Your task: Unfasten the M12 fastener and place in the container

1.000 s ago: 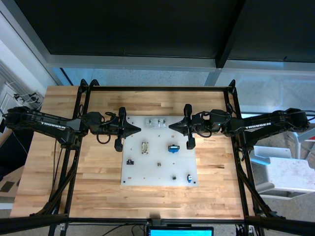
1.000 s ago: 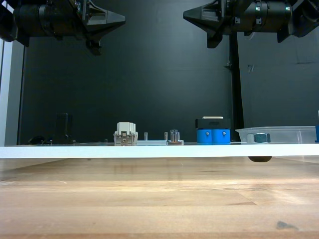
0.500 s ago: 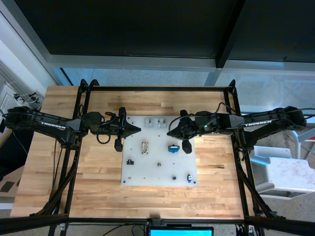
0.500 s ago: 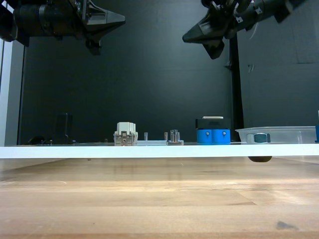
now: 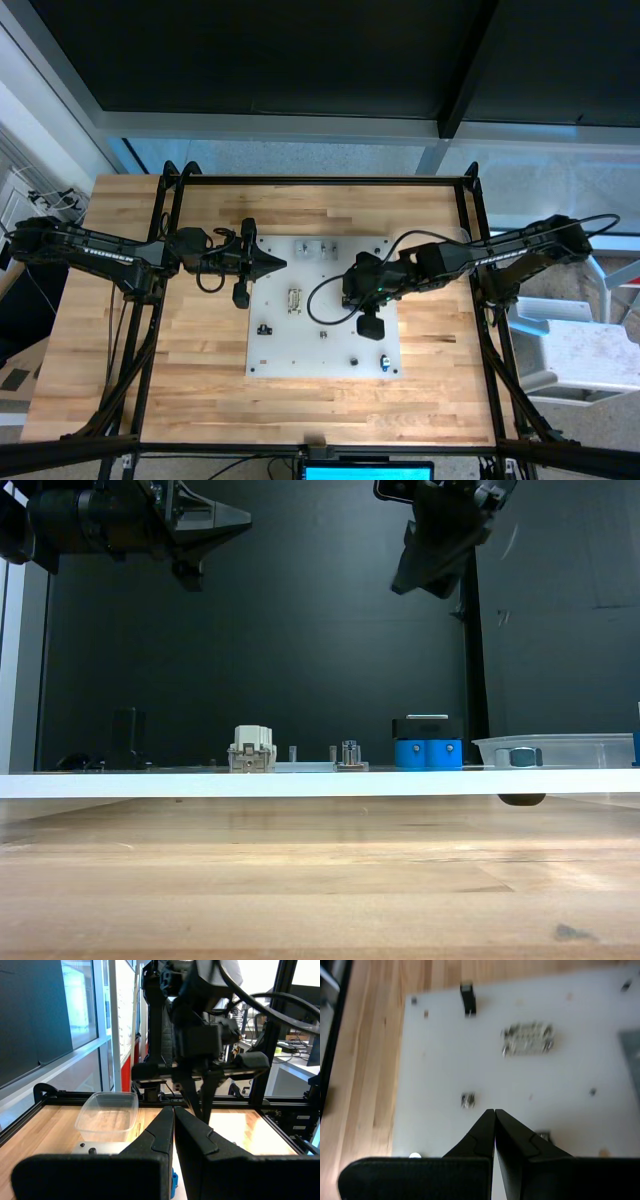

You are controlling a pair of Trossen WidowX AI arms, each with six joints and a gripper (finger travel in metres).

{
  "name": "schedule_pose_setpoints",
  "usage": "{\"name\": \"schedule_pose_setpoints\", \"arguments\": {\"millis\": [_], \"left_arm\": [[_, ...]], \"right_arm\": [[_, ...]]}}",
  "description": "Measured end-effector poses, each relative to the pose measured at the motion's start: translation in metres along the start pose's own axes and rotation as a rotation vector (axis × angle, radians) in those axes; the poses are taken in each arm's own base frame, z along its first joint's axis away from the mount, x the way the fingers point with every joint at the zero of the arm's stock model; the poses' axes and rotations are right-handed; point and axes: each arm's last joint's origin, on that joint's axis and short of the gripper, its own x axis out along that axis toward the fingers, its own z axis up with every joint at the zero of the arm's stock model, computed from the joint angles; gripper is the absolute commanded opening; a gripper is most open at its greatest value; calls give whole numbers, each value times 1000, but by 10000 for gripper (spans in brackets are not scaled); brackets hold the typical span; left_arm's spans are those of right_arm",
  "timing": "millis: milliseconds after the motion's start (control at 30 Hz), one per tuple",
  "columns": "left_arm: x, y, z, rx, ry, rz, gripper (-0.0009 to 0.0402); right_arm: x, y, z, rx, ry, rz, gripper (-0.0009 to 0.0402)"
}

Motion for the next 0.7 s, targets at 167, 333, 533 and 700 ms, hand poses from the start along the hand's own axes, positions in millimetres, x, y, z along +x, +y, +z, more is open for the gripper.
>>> {"name": "schedule_pose_setpoints", "arguments": {"millis": [167, 333, 533, 700], "left_arm": [[0, 0, 0, 0, 0, 0, 0], [0, 0, 0, 0, 0, 0, 0], [0, 0, 0, 0, 0, 0, 0], [0, 0, 0, 0, -1, 0, 0]], "right_arm": [[4, 17, 3, 12, 127, -33, 0], [9, 33, 5, 63, 249, -62, 0], [16, 54, 5, 90, 364, -99, 0], [26, 69, 5, 112, 427, -126, 0]]}}
